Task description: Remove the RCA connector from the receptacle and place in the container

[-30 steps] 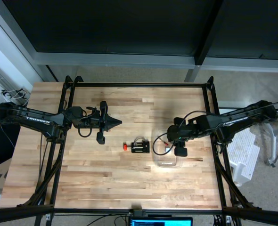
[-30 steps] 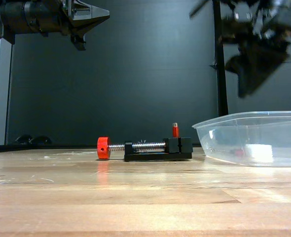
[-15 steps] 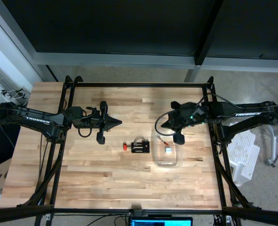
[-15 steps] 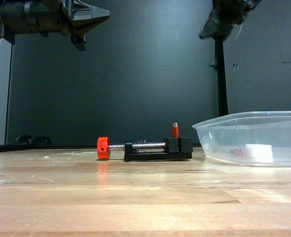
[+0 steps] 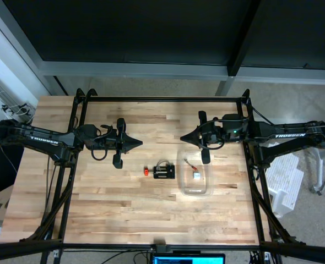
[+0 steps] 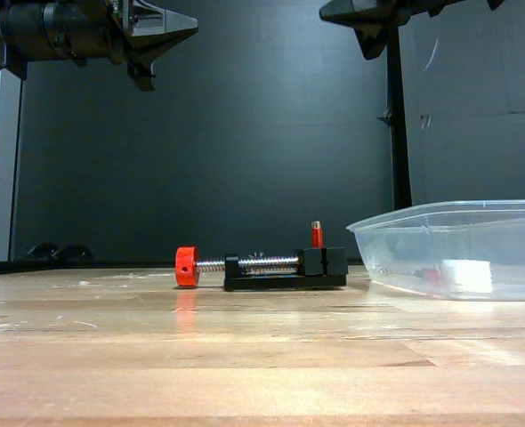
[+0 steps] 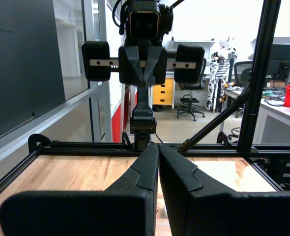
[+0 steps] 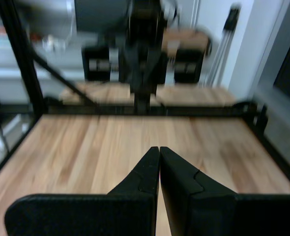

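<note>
Left gripper [image 5: 140, 143]: jaws pressed together, empty, raised above table [image 5: 124, 209] | right gripper [image 5: 182, 138]: jaws pressed together, empty, raised beyond container [image 5: 199, 188] | RCA connector [image 5: 190, 163]: lies inside container, apart from receptacle [image 5: 163, 171].

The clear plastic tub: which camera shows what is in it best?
The high view: it looks down into the container, showing the RCA connector and a white piece. The low view shows only its side. Neither wrist view shows it; left gripper and right gripper hang above the table, jaws shut.
</note>
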`<action>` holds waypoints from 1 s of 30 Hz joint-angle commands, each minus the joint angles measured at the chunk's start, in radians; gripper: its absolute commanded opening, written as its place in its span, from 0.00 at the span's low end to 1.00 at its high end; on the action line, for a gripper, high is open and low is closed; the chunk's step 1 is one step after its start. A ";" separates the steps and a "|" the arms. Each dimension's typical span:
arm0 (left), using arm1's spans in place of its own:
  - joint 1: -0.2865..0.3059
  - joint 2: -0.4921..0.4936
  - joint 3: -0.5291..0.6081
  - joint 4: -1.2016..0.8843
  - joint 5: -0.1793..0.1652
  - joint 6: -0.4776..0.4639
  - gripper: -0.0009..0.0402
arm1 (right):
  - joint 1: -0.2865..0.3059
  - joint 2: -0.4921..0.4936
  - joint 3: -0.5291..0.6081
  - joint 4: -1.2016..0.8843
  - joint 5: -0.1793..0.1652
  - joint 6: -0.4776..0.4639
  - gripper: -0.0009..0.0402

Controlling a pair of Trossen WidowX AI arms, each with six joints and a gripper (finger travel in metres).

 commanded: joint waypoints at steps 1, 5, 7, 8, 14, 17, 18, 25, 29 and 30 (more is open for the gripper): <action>0.000 0.000 0.000 0.000 0.000 0.000 0.02 | 0.001 -0.032 -0.074 0.140 0.002 0.029 0.02; 0.000 0.000 0.000 0.000 0.000 0.000 0.02 | 0.000 -0.058 -0.156 0.268 0.006 0.055 0.02; 0.000 0.000 0.000 0.000 0.000 0.000 0.02 | 0.001 -0.062 -0.184 0.298 0.023 0.054 0.02; 0.000 0.000 0.000 0.000 0.000 0.000 0.02 | 0.001 -0.063 -0.196 0.311 0.021 0.053 0.02; 0.000 0.000 0.000 0.000 0.000 0.000 0.02 | 0.002 -0.062 -0.245 0.346 0.023 0.044 0.02; 0.000 0.000 0.000 0.000 0.000 0.000 0.02 | 0.002 -0.062 -0.251 0.347 0.022 0.033 0.02; 0.000 0.000 0.000 0.000 0.000 0.000 0.02 | 0.002 -0.061 -0.253 0.348 0.022 0.027 0.02; 0.000 0.000 0.000 0.000 0.000 0.000 0.02 | 0.003 -0.051 -0.282 0.422 0.021 0.032 0.02; 0.000 0.000 0.000 0.000 0.000 0.000 0.02 | 0.004 -0.051 -0.279 0.424 0.020 0.029 0.02; 0.000 0.000 0.000 0.000 0.000 0.000 0.02 | 0.004 -0.051 -0.280 0.425 0.019 0.029 0.02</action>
